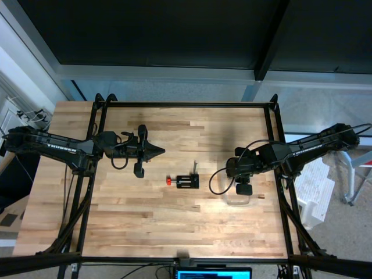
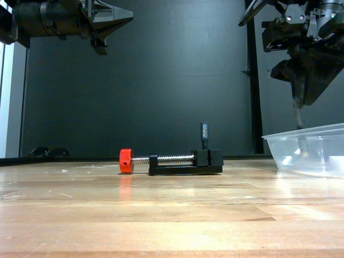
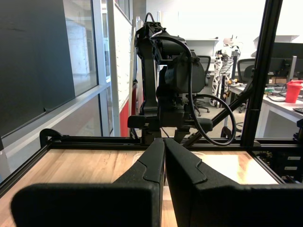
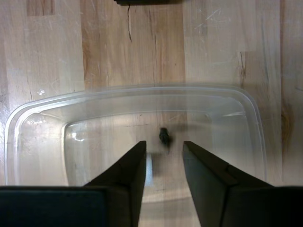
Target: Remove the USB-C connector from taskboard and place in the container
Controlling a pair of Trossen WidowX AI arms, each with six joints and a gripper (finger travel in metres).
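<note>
USB-C connector (image 4: 164,136): a small dark blurred spot in the right wrist view, seen end-on. In the low view a thin blurred streak (image 2: 297,115), long axis upright, pointing down at the container (image 4: 132,90). Cannot tell whether resting on the tray floor.

Placed over the middle of the container, with open floor on all sides and well apart from every wall. Set in the gap between the fingers of the right gripper (image 4: 163,146), touching neither. Right gripper parted moderately, gripping nothing, poised tip-down just above the container rim (image 2: 312,150).

Taskboard (image 1: 187,181) at 9 o'clock from the container in the high view, well apart, lying along the 9-to-3 line with its red knob (image 2: 126,160) at the 9 o'clock end. Bare counter (image 1: 145,226) around it.

Left gripper (image 1: 160,151) at 10 o'clock from the taskboard, raised high, fingers pressed together on nothing.
</note>
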